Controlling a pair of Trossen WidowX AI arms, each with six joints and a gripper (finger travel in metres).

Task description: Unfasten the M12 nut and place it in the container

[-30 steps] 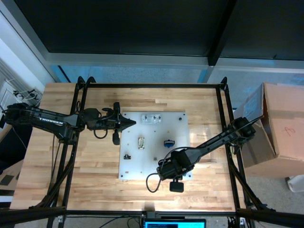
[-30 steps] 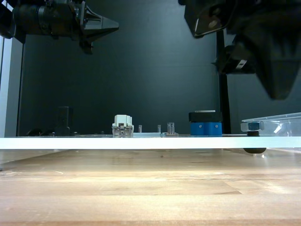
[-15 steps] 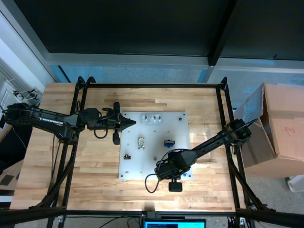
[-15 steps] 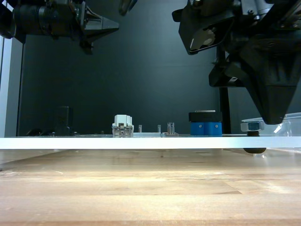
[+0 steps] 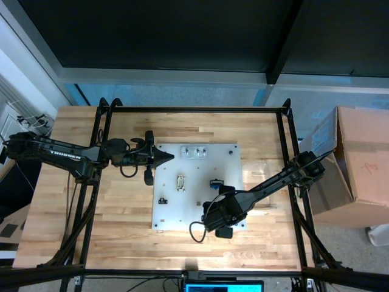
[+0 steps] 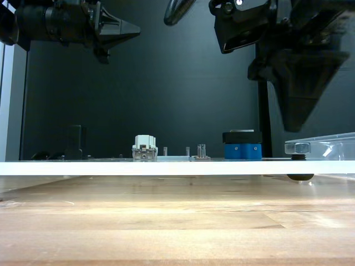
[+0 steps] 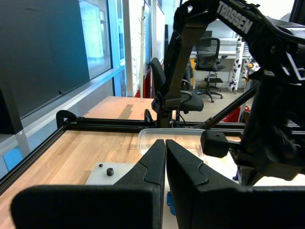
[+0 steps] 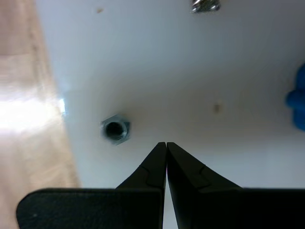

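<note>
My right gripper (image 8: 166, 144) is clenched on nothing: its fingers are pressed tip to tip just beside the nut (image 8: 116, 129), not around it. The nut sits on its stud (image 6: 299, 157) on the board (image 8: 200, 71), with its dark bore facing the wrist camera. I judge the unfastening step is in hand, with no grasp made. Next I need to part the jaws, shift them over the nut, lower them to straddle its flats, then close and turn.

The low view adds what the wrist view lacks, which is height. At the frame's right the gripper hangs above the nut and apart from it, with the container (image 6: 333, 145) behind. The high view hides the nut under the arm.

My left gripper (image 7: 165, 152), fingers together and empty, hovers at the board's left edge in the high view and sits upper left in the low view
</note>
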